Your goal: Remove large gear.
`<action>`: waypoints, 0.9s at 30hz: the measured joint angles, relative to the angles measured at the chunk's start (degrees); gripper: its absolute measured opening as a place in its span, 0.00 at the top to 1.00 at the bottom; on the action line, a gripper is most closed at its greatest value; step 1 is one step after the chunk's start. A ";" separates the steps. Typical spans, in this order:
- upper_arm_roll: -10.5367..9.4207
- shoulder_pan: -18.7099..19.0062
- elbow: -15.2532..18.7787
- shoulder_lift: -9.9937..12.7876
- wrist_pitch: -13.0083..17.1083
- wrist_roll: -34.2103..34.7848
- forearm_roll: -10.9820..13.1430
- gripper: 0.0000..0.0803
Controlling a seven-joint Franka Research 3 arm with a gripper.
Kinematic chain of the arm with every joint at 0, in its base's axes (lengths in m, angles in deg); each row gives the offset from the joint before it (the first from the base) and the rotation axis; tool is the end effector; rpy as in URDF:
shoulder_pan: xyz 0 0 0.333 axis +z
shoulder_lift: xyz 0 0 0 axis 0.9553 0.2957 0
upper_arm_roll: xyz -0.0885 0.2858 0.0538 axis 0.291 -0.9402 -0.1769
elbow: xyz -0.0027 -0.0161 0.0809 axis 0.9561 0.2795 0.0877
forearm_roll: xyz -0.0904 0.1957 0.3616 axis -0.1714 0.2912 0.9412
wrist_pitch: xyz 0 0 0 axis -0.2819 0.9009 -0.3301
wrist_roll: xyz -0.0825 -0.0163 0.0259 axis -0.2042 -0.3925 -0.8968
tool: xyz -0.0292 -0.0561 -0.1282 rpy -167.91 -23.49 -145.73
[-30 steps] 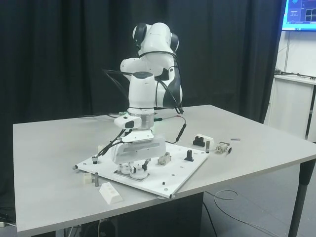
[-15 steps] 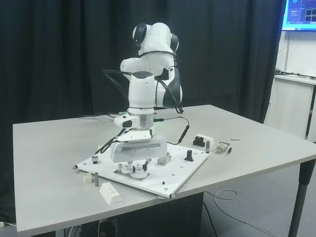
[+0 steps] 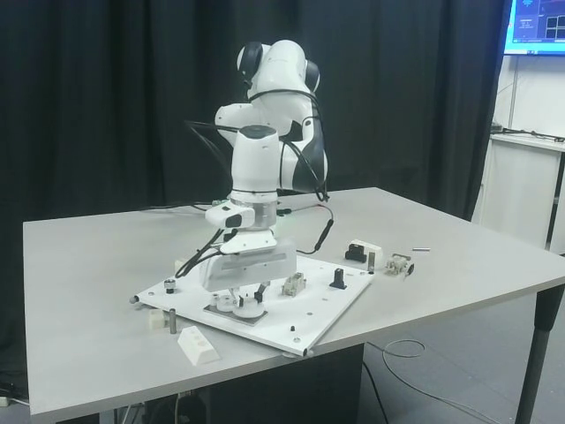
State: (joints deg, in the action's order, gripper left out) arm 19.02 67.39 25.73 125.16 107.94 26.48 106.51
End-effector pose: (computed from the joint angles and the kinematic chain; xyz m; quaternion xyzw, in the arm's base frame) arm 0.6622 -0.3150 0.1677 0.9428 -0.3316 0.0243 0.0226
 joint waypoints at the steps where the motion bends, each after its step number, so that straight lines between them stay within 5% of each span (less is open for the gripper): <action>1: 0.01 0.00 -0.08 0.00 -0.11 -0.34 -0.07 0.59; 27: 1.99 -0.01 -5.66 -0.03 -8.49 8.86 -0.46 0.59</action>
State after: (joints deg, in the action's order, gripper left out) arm 21.01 67.38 20.06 125.14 99.45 35.33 106.05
